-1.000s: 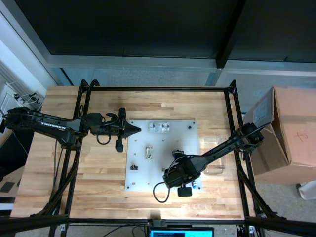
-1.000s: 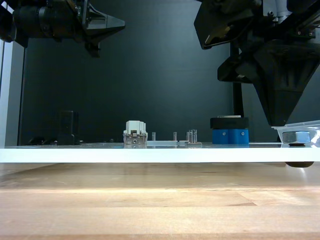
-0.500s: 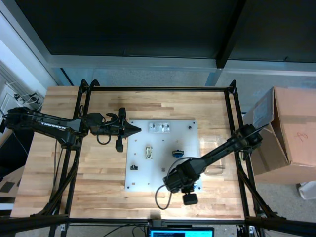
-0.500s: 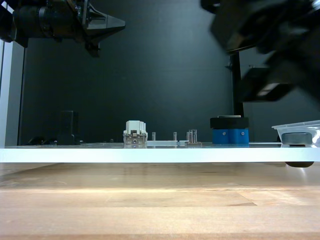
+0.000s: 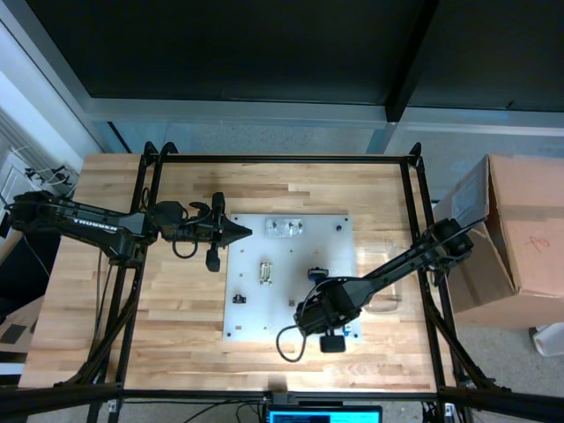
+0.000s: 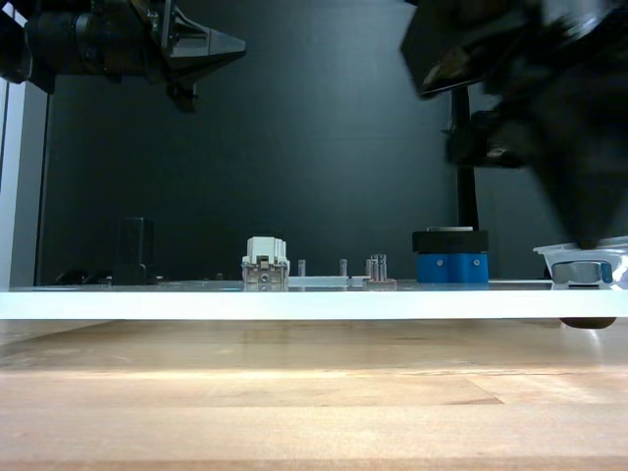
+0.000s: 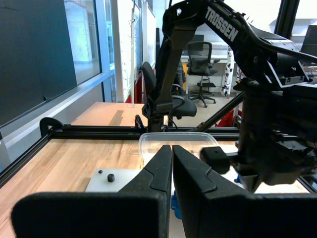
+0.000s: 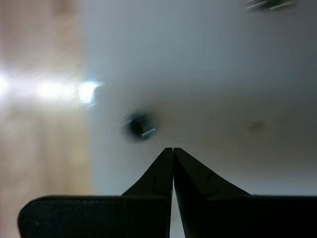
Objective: Pick the M12 nut and place it on its threads and fasten
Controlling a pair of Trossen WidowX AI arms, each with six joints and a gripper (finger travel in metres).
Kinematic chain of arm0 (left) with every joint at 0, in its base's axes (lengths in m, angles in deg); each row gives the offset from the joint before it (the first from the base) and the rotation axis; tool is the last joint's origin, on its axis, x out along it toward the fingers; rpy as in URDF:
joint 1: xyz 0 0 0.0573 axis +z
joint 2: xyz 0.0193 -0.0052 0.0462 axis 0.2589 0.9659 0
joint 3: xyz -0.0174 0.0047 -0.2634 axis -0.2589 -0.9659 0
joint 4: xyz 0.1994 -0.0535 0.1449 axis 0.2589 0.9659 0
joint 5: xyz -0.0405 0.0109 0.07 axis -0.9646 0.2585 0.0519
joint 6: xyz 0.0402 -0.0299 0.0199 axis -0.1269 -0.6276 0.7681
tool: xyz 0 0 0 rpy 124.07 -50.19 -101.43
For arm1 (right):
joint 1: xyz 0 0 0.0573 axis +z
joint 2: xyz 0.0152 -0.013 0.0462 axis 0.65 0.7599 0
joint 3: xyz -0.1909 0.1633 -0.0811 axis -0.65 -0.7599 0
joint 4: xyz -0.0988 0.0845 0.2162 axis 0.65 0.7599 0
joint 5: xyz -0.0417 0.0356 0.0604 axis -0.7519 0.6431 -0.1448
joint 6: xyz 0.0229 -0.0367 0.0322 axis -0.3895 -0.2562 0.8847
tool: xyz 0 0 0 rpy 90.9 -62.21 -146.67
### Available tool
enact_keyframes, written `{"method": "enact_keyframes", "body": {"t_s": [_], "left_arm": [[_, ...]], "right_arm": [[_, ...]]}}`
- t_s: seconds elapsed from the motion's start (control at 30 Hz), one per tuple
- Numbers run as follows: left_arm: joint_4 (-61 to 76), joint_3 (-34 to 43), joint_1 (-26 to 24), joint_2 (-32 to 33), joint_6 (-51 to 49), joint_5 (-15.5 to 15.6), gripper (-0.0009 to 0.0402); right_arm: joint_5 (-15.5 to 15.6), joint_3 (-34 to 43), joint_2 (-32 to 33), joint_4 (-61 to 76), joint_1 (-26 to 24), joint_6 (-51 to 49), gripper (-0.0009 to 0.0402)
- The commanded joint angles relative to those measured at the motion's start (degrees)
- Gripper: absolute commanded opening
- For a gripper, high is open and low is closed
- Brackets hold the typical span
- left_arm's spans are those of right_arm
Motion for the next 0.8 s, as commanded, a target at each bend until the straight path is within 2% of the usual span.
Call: {"method": "enact_keyframes", "body": {"t_s": [0.03,0.27,0.47,0.57,0.6,0.8], "left_arm": [[-0.02,0.02,0.0,0.02,0.0,0.0,0.0],[-0.02,0.02,0.0,0.02,0.0,0.0,0.0],[-0.02,0.02,0.0,0.02,0.0,0.0,0.0],[-0.02,0.02,0.0,0.02,0.0,0.0,0.0],[-0.02,0.02,0.0,0.02,0.0,0.0,0.0],[0.0,0.02,0.02,0.02,0.0,0.0,0.0]], "right_arm": [[-1.97,-1.03,0.02,-1.9,0.07,1.14,0.0],[-1.6,-2.08,0.04,-2.99,0.31,2.47,0.0],[7.21,-3.5,0.04,-7.28,0.35,1.73,0.0],[14.62,-4.28,0.02,-8.39,0.42,0.46,0.0],[15.74,-4.28,0.02,-7.96,0.44,-0.09,0.0],[15.58,-3.76,-0.5,-5.88,0.46,-0.13,0.0]]}}
